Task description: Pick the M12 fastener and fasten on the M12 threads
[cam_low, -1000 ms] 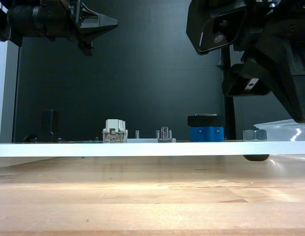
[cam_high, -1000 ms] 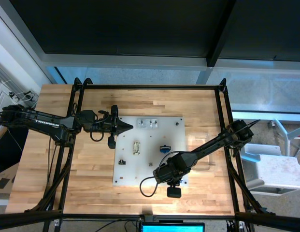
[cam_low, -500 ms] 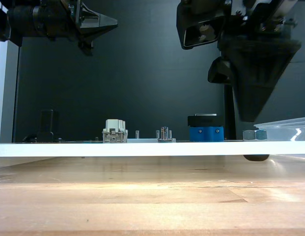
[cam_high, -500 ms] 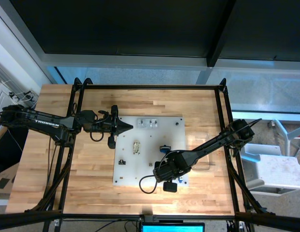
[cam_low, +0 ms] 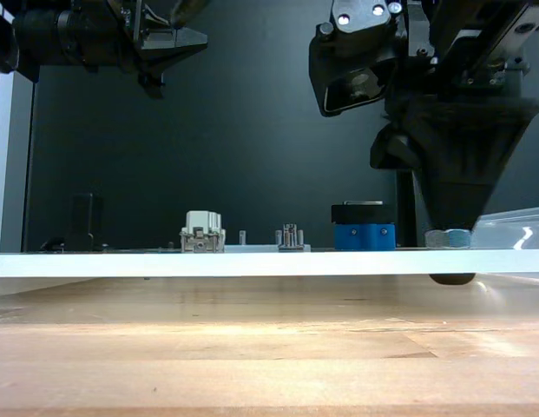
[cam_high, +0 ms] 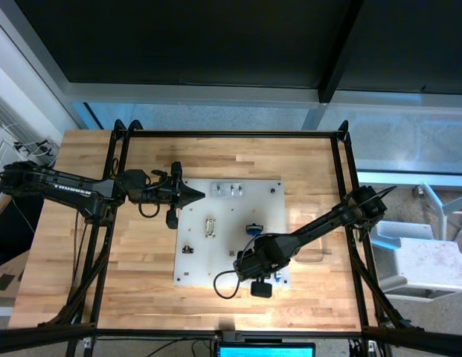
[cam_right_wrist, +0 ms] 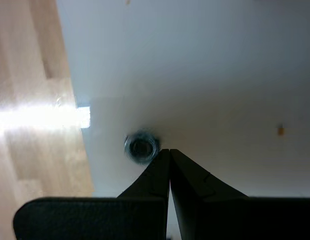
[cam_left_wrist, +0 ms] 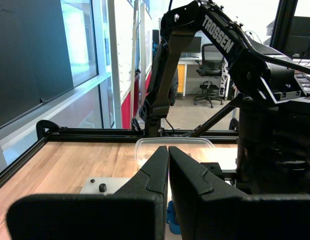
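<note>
– Status, left side first?
– Left hand (cam_high: 201, 195) hangs above the far left edge of the board (cam_high: 216, 260), well apart from the work, fingers pressed together. Parked, by the look of it.
– And the right?
– Right hand (cam_low: 450, 228) points straight down at the board's near right edge. Its fingers are pressed together too, pinching nothing. The tips sit just beside the nut (cam_right_wrist: 141, 147), touching or nearly so.
– Where is the nut, then?
– On the white board, not in the tray (cam_low: 512, 228). It shows a dark centre and no ribs under it, so I judge it is on its stud, low down. I cannot tell how tight.
– So which step?
– Fastening, I'd say; the picking looks done. The next move calls for turning the nut, either by nudging it round with the tips or by spreading the fingers to pinch and twist it. The push should be sideways so the nut does not cock on the stud.
</note>
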Available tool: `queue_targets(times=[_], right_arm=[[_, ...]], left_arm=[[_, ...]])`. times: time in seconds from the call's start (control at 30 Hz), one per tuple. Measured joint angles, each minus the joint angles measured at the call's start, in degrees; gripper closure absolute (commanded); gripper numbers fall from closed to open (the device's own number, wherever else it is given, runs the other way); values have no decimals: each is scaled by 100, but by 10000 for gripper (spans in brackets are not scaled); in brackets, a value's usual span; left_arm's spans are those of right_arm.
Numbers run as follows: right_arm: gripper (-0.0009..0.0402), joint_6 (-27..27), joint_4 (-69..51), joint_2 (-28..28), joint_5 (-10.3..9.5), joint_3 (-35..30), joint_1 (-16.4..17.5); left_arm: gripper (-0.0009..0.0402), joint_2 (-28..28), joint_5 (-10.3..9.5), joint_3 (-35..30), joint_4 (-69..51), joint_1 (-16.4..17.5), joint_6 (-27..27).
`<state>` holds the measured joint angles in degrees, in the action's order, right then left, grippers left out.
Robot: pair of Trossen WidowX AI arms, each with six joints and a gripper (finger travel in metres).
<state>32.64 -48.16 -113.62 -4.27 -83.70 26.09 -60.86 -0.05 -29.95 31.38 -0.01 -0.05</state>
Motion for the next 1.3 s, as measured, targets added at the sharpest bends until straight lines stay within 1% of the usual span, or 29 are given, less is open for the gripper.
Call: queue_targets(times=[0.07,0.1,0.13,0.17,0.23,0.27,0.33,0.5,0.63,0.77,0.83,0.93,1.07,1.13,1.23,1.3], right_arm=[[393,-72,61,42,-555,0,-4],[393,-131,81,59,-758,0,20],[393,-184,59,79,-909,0,28],[393,-219,42,90,-1001,0,37],[393,-232,13,103,-964,0,31],[393,-225,4,105,-907,0,20],[393,-205,7,105,-879,0,4],[393,-166,-15,146,-909,0,48],[393,-146,-20,205,-846,0,26],[393,-105,-39,372,-538,0,61],[393,-98,-42,487,-450,0,66],[393,-79,-46,629,-387,0,52],[393,-9,-109,820,-131,0,63],[393,-9,-170,911,-79,0,66],[393,-9,-212,1045,127,0,66],[393,-9,-216,1130,175,0,63]], left_arm=[[393,0,2,0,-2,0,2],[393,0,2,2,-2,0,2],[393,0,0,2,-2,0,2],[393,2,0,2,-2,0,0],[393,0,2,0,-2,0,2],[393,0,2,0,-4,0,0],[393,0,2,0,-2,0,2],[393,0,2,0,-2,0,0],[393,0,0,0,-4,0,0],[393,0,2,2,-2,0,2],[393,2,2,0,-2,0,2],[393,2,2,2,-2,0,2],[393,0,0,0,-2,0,0],[393,0,2,2,-2,0,2],[393,2,0,2,-2,0,2],[393,0,0,0,0,0,2]])
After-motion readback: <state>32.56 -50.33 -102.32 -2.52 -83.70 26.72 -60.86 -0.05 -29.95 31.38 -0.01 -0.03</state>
